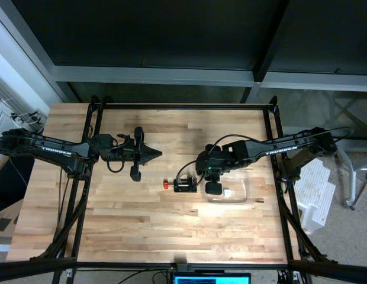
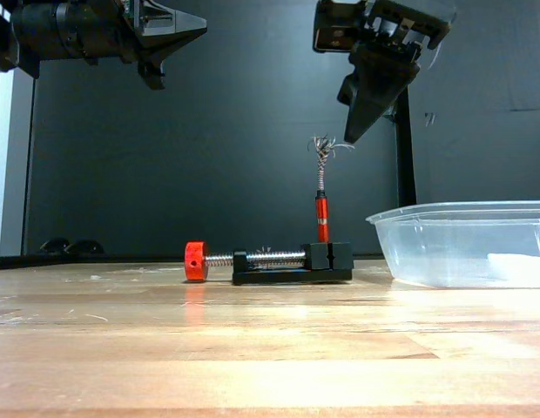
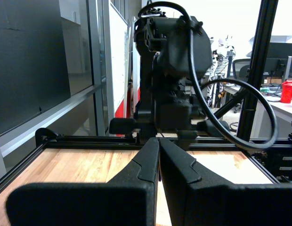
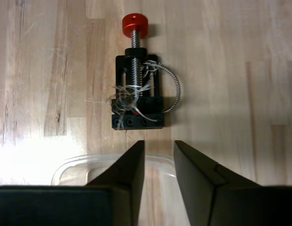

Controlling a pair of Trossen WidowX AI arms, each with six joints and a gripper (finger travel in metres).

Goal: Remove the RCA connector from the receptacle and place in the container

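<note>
My right claw [image 2: 350,138] hangs with its fingers slightly parted above the slim red plug [image 2: 322,218]. The plug stands upright in the blocky black clamp [image 2: 292,263], topped by frayed braided wire [image 2: 321,157]. The clear plastic tray [image 2: 444,252] sits just beside it on the wood-plank table [image 2: 253,348]. My left claw [image 1: 155,154] is closed and raised, well apart, and that arm [image 1: 50,147] reads TROSSEN in white.

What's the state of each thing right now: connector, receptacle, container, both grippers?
RCA connector: plugged in, upright in the receptacle, frayed wire on top.
receptacle: flat on the table, holding the connector.
container: on the table, holds only a small white piece.
right gripper: open, above the connector, not touching it.
left gripper: shut, empty, raised off to the left.
</note>
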